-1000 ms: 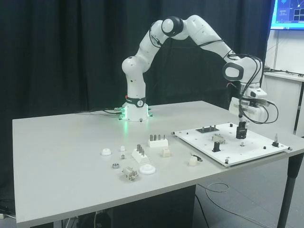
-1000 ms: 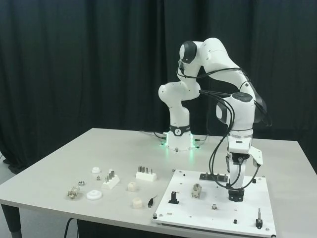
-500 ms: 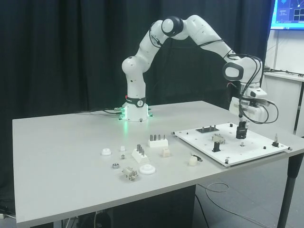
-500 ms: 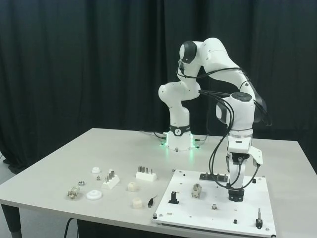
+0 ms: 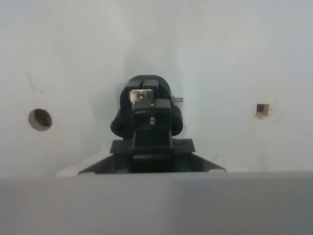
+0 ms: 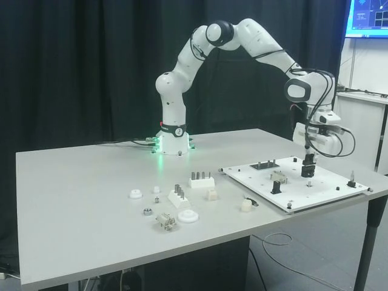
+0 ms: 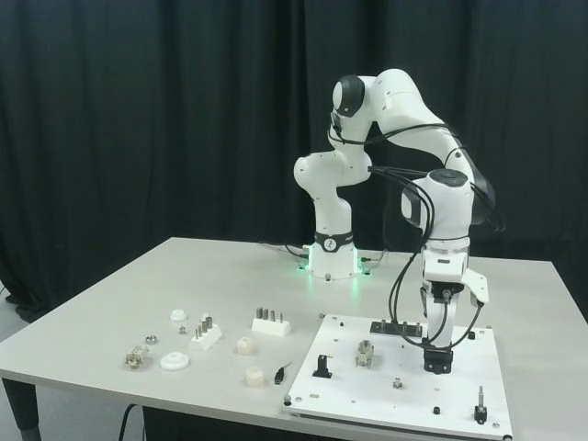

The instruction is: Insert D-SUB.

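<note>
Wrist view shows the gripper (image 5: 150,117) clamped on a black D-SUB plug (image 5: 146,110), upright just above the white board (image 6: 327,182), bare counter (image 6: 79,200) well apart.

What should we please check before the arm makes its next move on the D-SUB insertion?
1. Gripper over the white board: ok.
2. Gripper lined up above the black part: ok.
3. Firm hold on anything: cannot tell.
4. Loose metal connector picked up: not ok, it lies on the grey table, far from the gripper.
5. Metal socket on the board uncovered: ok.
6. Green light at the arm's base: ok.
</note>
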Motion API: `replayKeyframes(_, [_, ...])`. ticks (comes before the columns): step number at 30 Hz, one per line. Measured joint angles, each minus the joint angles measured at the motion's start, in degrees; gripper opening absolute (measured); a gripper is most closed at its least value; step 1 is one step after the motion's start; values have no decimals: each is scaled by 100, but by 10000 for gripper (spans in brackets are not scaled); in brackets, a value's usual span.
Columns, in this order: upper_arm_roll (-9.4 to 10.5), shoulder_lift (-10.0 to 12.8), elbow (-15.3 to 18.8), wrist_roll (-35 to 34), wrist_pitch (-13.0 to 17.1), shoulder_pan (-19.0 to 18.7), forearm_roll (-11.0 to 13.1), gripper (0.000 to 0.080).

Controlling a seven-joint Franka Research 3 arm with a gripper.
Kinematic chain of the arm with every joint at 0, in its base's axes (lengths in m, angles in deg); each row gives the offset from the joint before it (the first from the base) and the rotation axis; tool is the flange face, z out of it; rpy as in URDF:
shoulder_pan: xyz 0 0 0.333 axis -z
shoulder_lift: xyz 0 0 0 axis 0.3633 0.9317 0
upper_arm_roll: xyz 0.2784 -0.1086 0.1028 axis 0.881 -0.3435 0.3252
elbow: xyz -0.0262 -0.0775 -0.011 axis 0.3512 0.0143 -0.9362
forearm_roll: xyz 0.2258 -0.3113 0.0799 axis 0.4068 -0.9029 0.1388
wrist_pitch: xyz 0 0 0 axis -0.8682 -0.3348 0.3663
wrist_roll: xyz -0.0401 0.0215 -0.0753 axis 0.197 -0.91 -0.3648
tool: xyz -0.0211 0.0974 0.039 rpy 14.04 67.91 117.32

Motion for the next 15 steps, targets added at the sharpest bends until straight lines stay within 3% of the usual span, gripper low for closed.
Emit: replayKeyframes(15, [26, -28, 11, 0, -126, -53, 66, 153])
